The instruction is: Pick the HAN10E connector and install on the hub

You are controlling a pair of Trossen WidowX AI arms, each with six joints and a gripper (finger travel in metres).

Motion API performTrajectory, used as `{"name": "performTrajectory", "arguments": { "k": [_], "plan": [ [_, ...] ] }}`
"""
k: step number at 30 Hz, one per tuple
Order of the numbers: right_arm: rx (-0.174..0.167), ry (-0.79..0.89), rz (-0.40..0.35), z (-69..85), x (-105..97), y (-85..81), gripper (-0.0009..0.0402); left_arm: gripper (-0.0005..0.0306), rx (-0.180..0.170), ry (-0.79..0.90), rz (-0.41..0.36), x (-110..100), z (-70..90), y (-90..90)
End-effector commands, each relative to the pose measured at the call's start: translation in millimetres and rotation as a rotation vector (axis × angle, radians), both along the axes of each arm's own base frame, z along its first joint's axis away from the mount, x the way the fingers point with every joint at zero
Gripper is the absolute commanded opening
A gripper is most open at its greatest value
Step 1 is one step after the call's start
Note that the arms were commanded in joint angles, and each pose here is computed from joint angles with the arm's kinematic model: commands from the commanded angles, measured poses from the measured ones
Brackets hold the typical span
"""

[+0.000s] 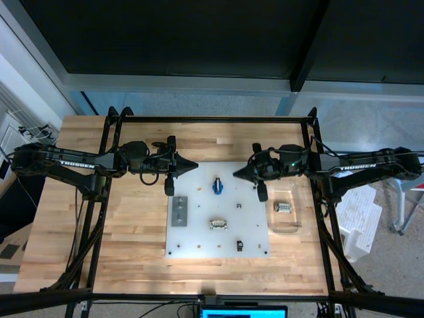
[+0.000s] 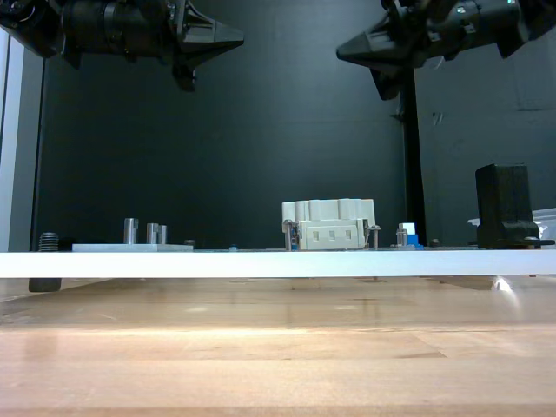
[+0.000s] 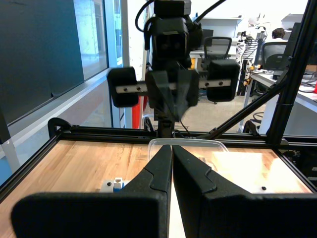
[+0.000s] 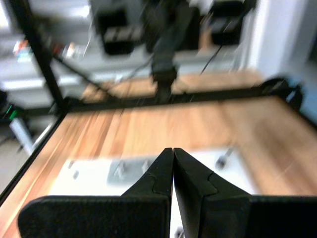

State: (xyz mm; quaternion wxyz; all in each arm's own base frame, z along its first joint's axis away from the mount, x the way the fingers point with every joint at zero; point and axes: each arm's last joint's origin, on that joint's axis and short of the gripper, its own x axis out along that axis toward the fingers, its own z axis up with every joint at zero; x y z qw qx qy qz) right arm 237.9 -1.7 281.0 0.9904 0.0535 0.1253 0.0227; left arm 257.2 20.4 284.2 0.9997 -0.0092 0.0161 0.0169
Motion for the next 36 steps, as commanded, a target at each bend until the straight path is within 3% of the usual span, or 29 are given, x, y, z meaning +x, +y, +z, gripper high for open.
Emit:
{"name": "performTrajectory", "arguments": {
  "k": [1,8,17,21,26,30,36],
  "plan": [
    [-0.004,0.140,0.048,-3.0,-3,9.9,0.0000,0.0000,0.000,0.000,0.000,0,0.1,0.1],
    [0.007,0.388,0.085,-11.0,-15,23.4,0.0000,0.0000,0.000,0.000,0.000,0,0.0,0.0],
    [-0.019,0.658,0.076,-17.8,-35,34.8,0.0000,0.0000,0.000,0.000,0.000,0,0.0,0.0],
    [-0.056,0.772,0.053,-22.8,-46,41.9,0.0000,0.0000,0.000,0.000,0.000,0,0.1,0.1],
    [-0.024,0.914,0.075,-27.9,-58,44.4,0.0001,0.0000,0.000,0.000,0.000,0,0.1,0.0],
    [-0.042,1.015,0.062,-31.8,-67,44.5,0.0030,0.0000,0.000,0.000,0.000,0,0.1,0.1],
    [-0.013,1.083,0.019,-33.6,-73,45.9,0.0123,0.0000,0.000,0.000,0.000,0,0.1,0.0]
  ]
}}
